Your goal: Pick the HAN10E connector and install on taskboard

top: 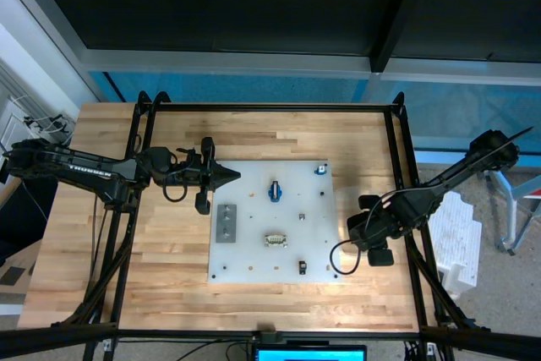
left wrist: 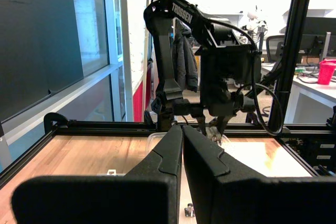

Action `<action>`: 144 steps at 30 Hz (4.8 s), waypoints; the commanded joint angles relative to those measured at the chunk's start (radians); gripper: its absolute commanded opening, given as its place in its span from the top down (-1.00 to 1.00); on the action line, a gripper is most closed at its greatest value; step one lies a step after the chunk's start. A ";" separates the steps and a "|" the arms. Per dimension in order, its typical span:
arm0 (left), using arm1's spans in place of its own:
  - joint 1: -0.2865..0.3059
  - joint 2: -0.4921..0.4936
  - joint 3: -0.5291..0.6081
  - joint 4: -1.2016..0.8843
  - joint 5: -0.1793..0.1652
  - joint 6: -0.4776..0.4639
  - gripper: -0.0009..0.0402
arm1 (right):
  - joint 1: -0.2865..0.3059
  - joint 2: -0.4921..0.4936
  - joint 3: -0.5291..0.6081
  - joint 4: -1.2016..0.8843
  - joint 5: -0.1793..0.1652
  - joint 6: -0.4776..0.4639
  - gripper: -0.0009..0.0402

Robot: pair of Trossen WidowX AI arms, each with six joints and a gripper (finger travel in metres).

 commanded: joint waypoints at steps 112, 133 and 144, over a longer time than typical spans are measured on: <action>0.000 0.000 0.000 0.000 0.000 0.000 0.95 | -0.284 0.969 1.136 -0.203 0.026 -0.233 0.87; 0.000 0.000 0.000 0.000 0.000 0.000 0.95 | -0.282 0.969 1.125 -0.187 0.024 -0.238 0.87; 0.000 0.000 0.000 0.000 0.000 0.000 0.95 | -0.282 0.969 1.068 -0.138 0.024 -0.251 0.87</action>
